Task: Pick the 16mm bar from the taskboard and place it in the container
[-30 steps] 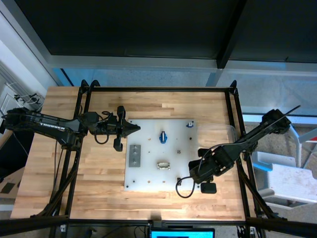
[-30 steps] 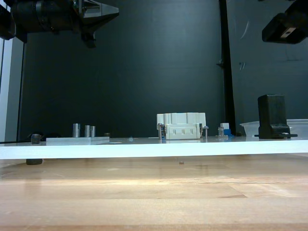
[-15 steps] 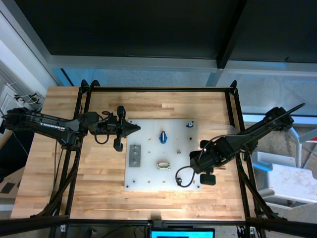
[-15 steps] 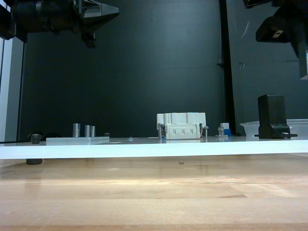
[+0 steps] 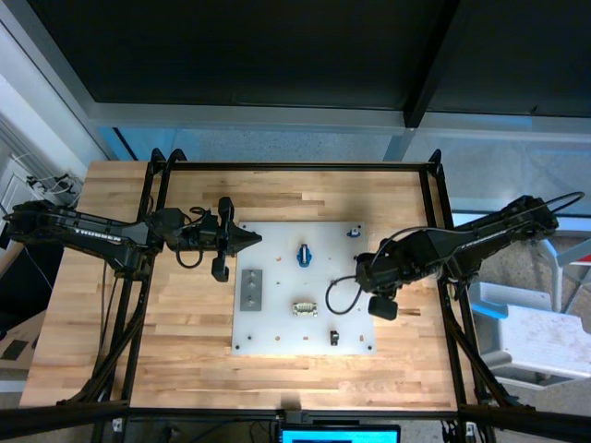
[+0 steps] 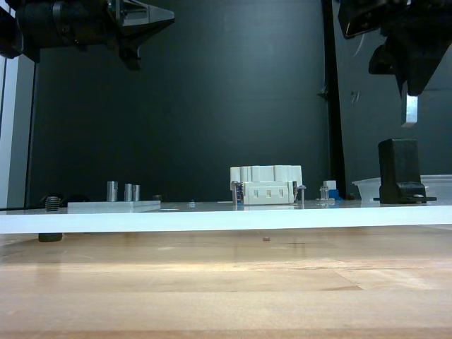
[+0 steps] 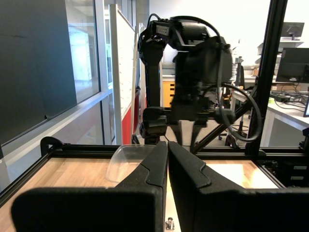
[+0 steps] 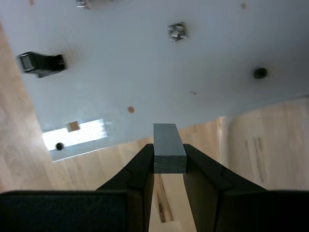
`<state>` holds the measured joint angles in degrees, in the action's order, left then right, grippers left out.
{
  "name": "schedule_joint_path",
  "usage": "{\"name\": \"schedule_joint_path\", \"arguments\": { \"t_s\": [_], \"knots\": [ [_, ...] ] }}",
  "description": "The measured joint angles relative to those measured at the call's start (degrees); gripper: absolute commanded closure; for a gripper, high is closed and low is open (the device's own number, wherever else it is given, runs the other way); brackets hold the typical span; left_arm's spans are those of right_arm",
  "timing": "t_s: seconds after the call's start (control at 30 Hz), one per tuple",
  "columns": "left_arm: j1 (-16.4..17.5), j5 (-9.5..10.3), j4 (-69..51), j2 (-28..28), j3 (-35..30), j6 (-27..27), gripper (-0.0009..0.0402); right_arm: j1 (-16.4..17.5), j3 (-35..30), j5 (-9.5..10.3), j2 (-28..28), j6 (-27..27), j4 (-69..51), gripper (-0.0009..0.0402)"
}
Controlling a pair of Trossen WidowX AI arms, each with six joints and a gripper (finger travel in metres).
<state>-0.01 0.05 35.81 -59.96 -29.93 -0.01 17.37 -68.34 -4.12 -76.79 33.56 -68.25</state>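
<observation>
Right pincer [image 8: 169, 162] pinches the 16mm bar [image 8: 168, 141] above the edge of the taskboard [image 8: 145, 63]. The container [image 8: 263, 145] sits on the bench [image 8: 91, 166] just beside. Left pincer [image 7: 167, 153], pressed together, hovers over the taskboard's opposite edge.

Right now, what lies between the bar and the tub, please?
Bare wood, in the right wrist view; right gripper grips bar, left gripper shut over board's corner.

A wooden counter [image 5: 295, 196] framed by black rails [image 5: 295, 167] faces a dark wall [image 6: 233, 106]; tall windows [image 7: 82, 55] line the bright room.
</observation>
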Motion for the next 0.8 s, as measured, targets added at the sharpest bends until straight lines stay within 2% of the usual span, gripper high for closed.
{"name": "schedule_joint_path", "arguments": {
  "t_s": [0.13, 0.8],
  "knots": [
    [0.0, 0.00, 0.0, 0.0, 0.0, 0.0, 0.0393, -2.6, 1.2, -0.57, 1.2, 0.0, -1.0, 0.0370],
    [0.0, 0.00, 0.0, 0.0, 0.0, 0.0, 0.0393, -13.8, 10.2, -0.33, 9.1, -4.3, -1.1, 0.0370]
  ]
}}
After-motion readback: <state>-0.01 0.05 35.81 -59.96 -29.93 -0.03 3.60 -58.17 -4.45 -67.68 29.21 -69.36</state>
